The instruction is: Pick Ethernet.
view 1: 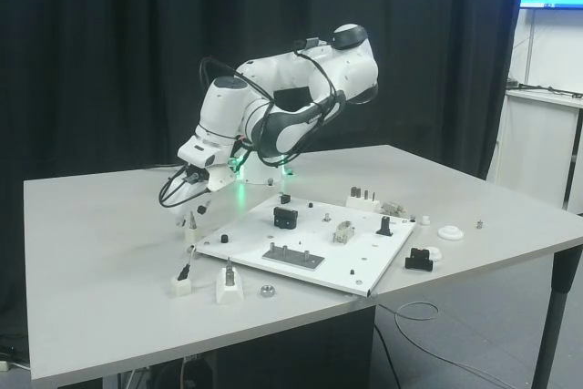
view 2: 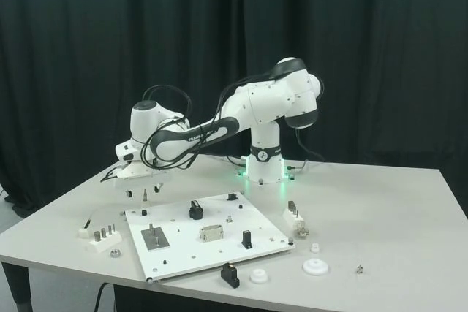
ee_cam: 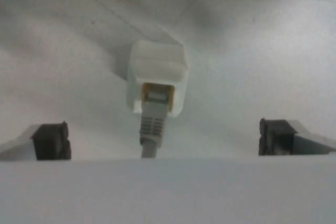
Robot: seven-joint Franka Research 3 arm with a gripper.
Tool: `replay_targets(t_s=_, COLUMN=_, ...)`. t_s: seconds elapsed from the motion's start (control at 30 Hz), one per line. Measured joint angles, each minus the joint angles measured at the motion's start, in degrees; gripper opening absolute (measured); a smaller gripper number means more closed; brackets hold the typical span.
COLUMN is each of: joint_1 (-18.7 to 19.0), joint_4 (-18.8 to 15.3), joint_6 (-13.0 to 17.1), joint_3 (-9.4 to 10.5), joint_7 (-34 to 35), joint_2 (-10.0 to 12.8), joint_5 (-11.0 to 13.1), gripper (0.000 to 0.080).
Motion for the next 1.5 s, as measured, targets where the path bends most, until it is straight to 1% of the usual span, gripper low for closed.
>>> replay_targets(t_s=0.53, joint_1=0.23, joint_4=-1.03, joint_6=0.81, joint_3=0.61, joint_7=-1.27, joint_2=0.0, joint_5=1.78, gripper=0.08)
replay_targets(t_s=0.57, joint_1=0.23, joint_4=-1.06, joint_6=0.82, joint_3=0.64, joint_7=-1.27, joint_2=0.0, joint_5=1.84, gripper=0.0719)
replay_targets(t_s=0.7, joint_1=0.23, joint_4=-1.16, joint_6=0.99, joint_3=0.77, joint_7=-1.27, joint_2=0.0, joint_5=1.88, gripper=0.0719)
replay_targets(t_s=0.73, joint_1=0.23, joint_4=-1.18, joint_6=1.07, joint_3=0.81, joint_7=-1.27, joint_2=0.0, joint_5=1.88, gripper=0.0557)
replay_targets(t_s=0.9, joint_1=0.23, joint_4=-1.26, joint_6=1.56, joint_3=1.07, joint_7=-1.27, joint_2=0.0, joint_5=1.88, gripper=0.0557)
replay_targets(t_s=0.93, joint_1=0.23, joint_4=-1.26, joint_6=1.66, joint_3=1.13, joint_7=-1.27, joint_2=0.0, joint_5=1.88, gripper=0.0376)
replay_targets(t_s=1.1, joint_1=0.26, joint_4=-1.28, joint_6=1.81, joint_3=1.29, joint_7=-1.28, joint_2=0.0, joint_5=1.88, gripper=0.0376)
replay_targets(t_s=1.13, joint_1=0.28, joint_4=-1.28, joint_6=1.81, joint_3=1.3, joint_7=-1.28, joint_2=0.0, joint_5=1.88, gripper=0.0196)
replay_targets(t_s=1.4, joint_1=0.5, joint_4=-1.28, joint_6=2.06, joint_3=1.29, joint_7=-1.28, joint_2=0.0, joint_5=1.87, gripper=0.0196)
replay_targets(t_s=1.43, joint_1=0.52, joint_4=-1.28, joint_6=2.14, joint_3=1.28, joint_7=-1.28, joint_2=0.0, joint_5=1.87, gripper=0.0099)
replay_targets(t_s=1.5, joint_1=0.59, joint_4=-1.28, joint_6=2.36, joint_3=1.23, joint_7=-1.28, joint_2=0.0, joint_5=1.84, gripper=0.0099)
